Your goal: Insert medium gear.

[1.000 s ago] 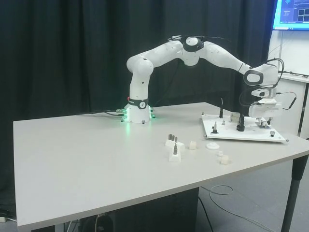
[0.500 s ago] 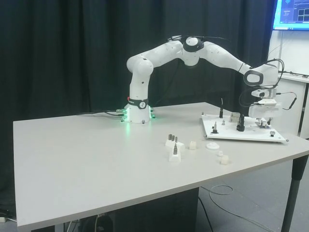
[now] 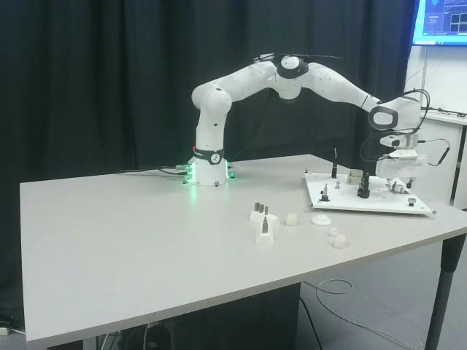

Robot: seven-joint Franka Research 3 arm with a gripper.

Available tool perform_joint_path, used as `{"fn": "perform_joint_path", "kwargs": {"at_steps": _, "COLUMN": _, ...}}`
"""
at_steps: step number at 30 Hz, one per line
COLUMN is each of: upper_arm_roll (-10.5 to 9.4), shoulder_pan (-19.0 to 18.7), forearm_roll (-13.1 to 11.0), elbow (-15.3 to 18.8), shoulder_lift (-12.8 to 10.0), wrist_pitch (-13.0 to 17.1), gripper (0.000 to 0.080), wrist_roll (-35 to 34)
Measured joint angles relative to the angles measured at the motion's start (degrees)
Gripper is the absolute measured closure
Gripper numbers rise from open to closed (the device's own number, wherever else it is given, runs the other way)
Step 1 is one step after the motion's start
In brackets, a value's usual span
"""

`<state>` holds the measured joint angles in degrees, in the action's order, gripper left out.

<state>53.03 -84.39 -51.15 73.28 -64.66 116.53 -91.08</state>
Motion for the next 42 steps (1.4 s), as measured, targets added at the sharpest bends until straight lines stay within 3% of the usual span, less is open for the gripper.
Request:
{"fn": "perform_joint_path", "kwargs": {"at_steps": 1, "upper_arm_roll": 0.01, "shoulder_pan": 0.11, "forearm_roll": -0.03, "elbow": -0.06, "shoulder_lift": 0.11, "wrist_pitch": -0.11, "gripper": 0.0404, "wrist_roll": -0.01}}
{"fn": "perform_joint_path", "kwargs": {"at_steps": 2, "upper_arm_roll": 0.01, "shoulder_pan": 0.22, "forearm_roll": -0.07, "elbow": -0.11, "shoulder_lift": 0.26, "wrist_pitch": -0.26, "gripper": 0.0208, "wrist_roll": -0.02}}
{"fn": "perform_joint_path", "kwargs": {"at_steps": 6, "upper_arm_roll": 0.04, "shoulder_pan": 0.67, "forearm_roll": -0.15, "elbow": -0.2, "shoulder_lift": 1.28, "wrist_pitch": -1.52, "gripper": 0.0208, "wrist_roll": -0.05}}
{"fn": "perform_joint_path", "kwargs": {"at_steps": 7, "upper_arm_roll": 0.06, "shoulder_pan": 0.77, "forearm_roll": -0.15, "elbow": -0.22, "shoulder_lift": 1.56, "wrist_pitch": -1.85, "gripper": 0.0046, "wrist_roll": -0.05}}
{"fn": "perform_joint_path", "kwargs": {"at_steps": 21, "upper_arm_roll": 0.64, "shoulder_pan": 1.44, "forearm_roll": -0.15, "elbow": -0.33, "shoulder_lift": 4.44, "wrist_pitch": -5.79, "gripper": 0.0011, "wrist_roll": -0.05}}
{"fn": "perform_joint_path", "kwargs": {"at_steps": 42, "upper_arm_roll": 0.74, "shoulder_pan": 1.37, "forearm_roll": -0.15, "elbow": -0.93, "shoulder_lift": 4.95, "wrist_pitch": -6.13, "gripper": 0.0003, "wrist_roll": 1.03}}
